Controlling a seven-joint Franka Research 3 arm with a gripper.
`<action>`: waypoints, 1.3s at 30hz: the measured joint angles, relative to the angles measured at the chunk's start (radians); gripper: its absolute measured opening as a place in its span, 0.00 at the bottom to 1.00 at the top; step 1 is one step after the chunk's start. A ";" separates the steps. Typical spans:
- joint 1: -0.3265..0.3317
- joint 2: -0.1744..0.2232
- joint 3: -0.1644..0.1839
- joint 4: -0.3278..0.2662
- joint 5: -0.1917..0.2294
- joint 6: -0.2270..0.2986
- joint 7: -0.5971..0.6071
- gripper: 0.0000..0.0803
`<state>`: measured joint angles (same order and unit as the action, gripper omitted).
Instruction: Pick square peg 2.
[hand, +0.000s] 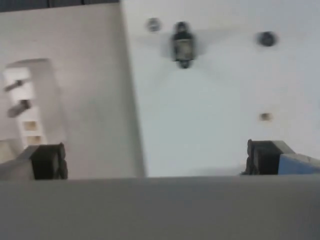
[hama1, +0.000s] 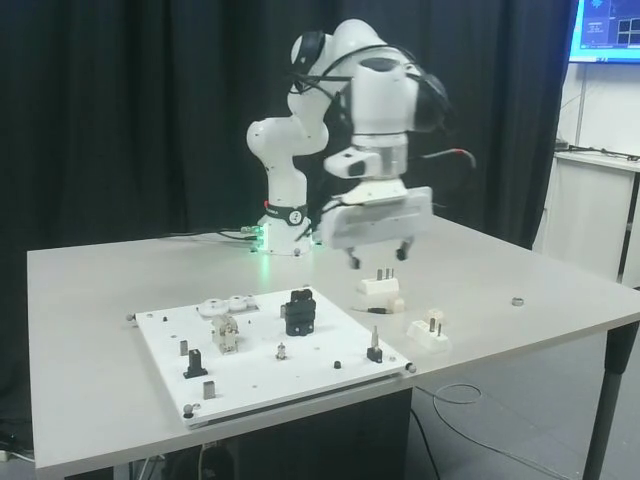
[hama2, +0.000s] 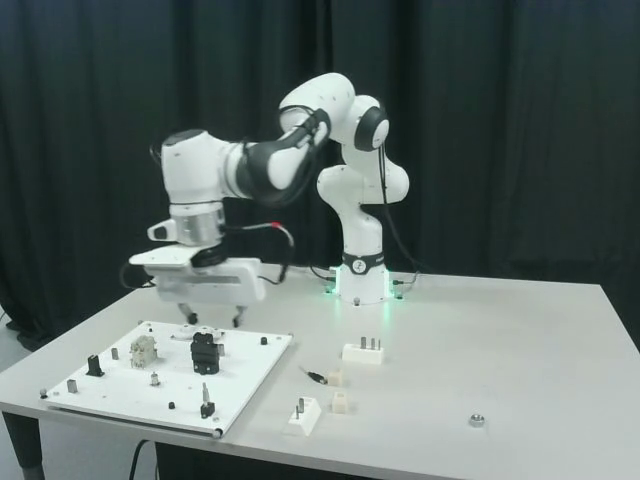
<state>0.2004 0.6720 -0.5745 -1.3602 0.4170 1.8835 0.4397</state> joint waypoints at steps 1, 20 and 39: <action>0.012 0.000 0.002 -0.002 -0.006 0.000 0.017 1.00; 0.148 0.001 0.070 -0.085 -0.142 0.066 0.242 1.00; 0.136 0.008 0.154 -0.233 -0.161 0.268 0.282 1.00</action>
<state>0.3369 0.6798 -0.4204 -1.5929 0.2562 2.1512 0.7215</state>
